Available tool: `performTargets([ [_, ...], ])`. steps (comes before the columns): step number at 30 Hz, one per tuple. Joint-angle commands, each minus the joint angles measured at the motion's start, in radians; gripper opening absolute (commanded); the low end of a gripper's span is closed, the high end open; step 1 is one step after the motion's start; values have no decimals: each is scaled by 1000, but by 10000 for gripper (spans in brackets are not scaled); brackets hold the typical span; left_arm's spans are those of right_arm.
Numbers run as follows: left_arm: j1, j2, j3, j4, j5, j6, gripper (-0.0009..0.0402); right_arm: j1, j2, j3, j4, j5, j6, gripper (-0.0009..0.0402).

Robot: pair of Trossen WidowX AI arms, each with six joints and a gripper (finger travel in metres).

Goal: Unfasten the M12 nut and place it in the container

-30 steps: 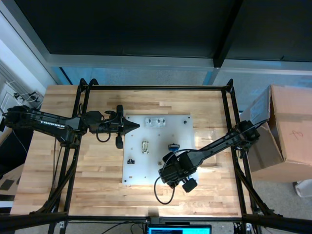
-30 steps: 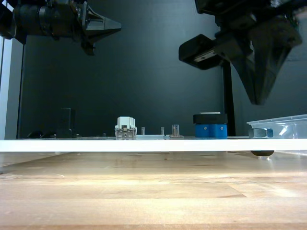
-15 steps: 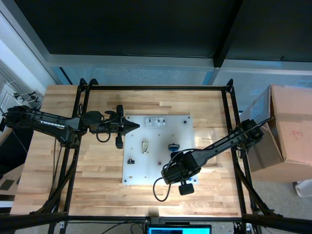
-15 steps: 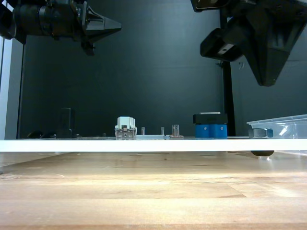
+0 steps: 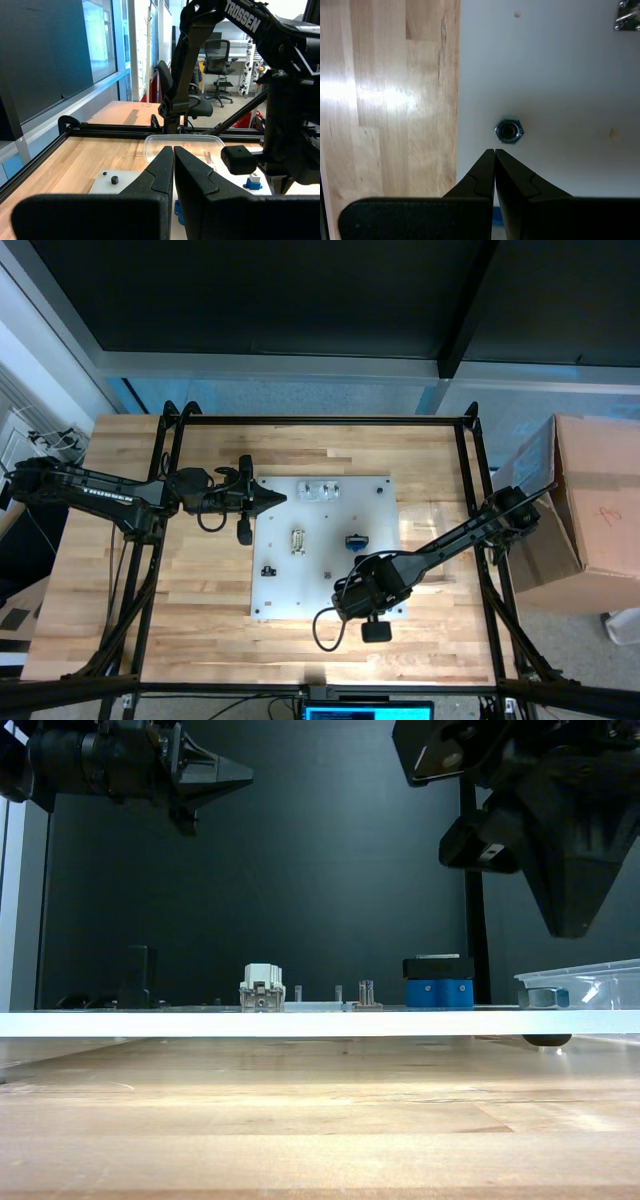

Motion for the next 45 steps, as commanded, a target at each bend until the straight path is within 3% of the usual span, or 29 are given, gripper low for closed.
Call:
performTargets([
  [1, 0, 0, 0, 0, 0, 0, 0, 3, 3, -26, 35, -11, 40, 0],
  [4, 0, 0, 0, 0, 0, 0, 0, 3, 3, -60, 76, -68, 75, 0],
  [9, 0, 0, 0, 0, 0, 0, 0, 4, 2, -96, 122, -105, 100, 0],
  [17, 0, 0, 0, 0, 0, 0, 0, 2, 2, -114, 131, -92, 96, 0],
  [19, 0, 0, 0, 0, 0, 0, 0, 1, 2, -119, 129, -40, 88, 0],
  [23, 0, 0, 0, 0, 0, 0, 0, 0, -2, -120, 95, 177, 92, 0],
  [25, 0, 0, 0, 0, 0, 0, 0, 0, -2, -117, 76, 250, 92, 0],
  [35, 0, 0, 0, 0, 0, 0, 0, -3, -13, -105, 54, 252, 88, 0],
  [39, 0, 0, 0, 0, 0, 0, 0, -2, -13, -103, 56, 195, 95, 0],
  [45, 0, 1, 0, 0, 0, 0, 0, -2, -13, -81, 65, -56, 108, 0],
])
